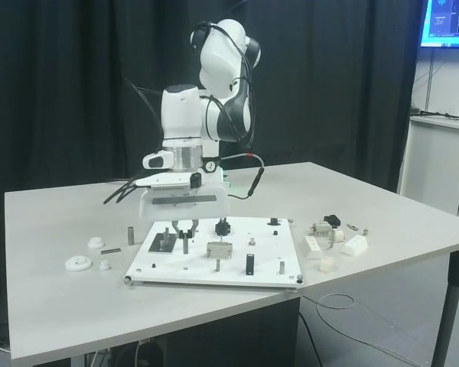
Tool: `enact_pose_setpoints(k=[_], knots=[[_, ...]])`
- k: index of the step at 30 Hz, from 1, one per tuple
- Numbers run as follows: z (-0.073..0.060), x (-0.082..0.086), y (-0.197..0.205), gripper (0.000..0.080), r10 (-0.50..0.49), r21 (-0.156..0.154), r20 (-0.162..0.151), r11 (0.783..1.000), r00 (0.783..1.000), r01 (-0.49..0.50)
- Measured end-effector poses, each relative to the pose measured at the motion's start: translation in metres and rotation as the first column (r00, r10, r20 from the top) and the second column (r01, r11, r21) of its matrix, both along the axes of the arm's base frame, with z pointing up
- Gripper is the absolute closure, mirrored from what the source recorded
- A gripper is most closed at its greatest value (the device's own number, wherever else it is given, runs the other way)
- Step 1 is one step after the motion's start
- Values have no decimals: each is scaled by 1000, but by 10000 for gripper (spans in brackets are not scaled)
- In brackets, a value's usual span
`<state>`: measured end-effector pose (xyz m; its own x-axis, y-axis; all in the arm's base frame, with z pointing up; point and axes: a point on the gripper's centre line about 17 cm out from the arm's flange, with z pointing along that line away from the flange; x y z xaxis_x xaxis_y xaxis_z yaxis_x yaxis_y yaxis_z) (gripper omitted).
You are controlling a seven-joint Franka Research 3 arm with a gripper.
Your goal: Place round peg 3.
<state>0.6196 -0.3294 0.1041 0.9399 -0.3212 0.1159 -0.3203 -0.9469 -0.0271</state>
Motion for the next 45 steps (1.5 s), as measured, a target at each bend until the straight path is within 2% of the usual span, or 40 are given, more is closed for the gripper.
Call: enact_pose_setpoints(k=[38, 45], knots=[[0, 0, -2, 703, 2, -7, 1, 1000, 1000, -2], [1, -2, -8, 703, 17, -22, -3, 1000, 1000, -17]])
